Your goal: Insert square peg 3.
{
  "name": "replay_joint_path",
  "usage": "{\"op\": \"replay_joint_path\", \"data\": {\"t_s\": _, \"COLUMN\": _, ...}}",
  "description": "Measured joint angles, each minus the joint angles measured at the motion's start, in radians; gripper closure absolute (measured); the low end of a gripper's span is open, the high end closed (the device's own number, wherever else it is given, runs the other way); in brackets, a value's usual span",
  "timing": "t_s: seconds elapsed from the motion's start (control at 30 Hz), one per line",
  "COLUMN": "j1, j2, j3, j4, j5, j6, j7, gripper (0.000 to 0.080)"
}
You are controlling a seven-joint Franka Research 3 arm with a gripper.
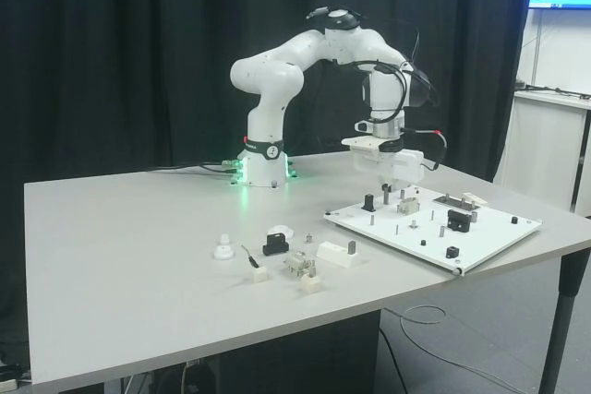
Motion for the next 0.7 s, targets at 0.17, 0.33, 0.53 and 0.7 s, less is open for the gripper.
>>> {"op": "replay_joint_path", "data": {"t_s": 0.17, "j1": 0.001, "j2": 0.0, "j3": 0.0, "j4": 0.0, "j5": 0.0, "j6": 0.002, "j7": 0.023, "gripper": 0.0692}}
{"op": "replay_joint_path", "data": {"t_s": 0.33, "j1": 0.005, "j2": 0.001, "j3": 0.002, "j4": 0.0, "j5": -0.001, "j6": 0.009, "j7": 0.063, "gripper": 0.0692}}
{"op": "replay_joint_path", "data": {"t_s": 0.53, "j1": 0.007, "j2": 0.001, "j3": 0.003, "j4": 0.001, "j5": -0.003, "j6": 0.013, "j7": 0.139, "gripper": 0.0692}}
{"op": "replay_joint_path", "data": {"t_s": 0.7, "j1": 0.008, "j2": 0.001, "j3": 0.004, "j4": 0.003, "j5": -0.009, "j6": 0.018, "j7": 0.153, "gripper": 0.0692}}
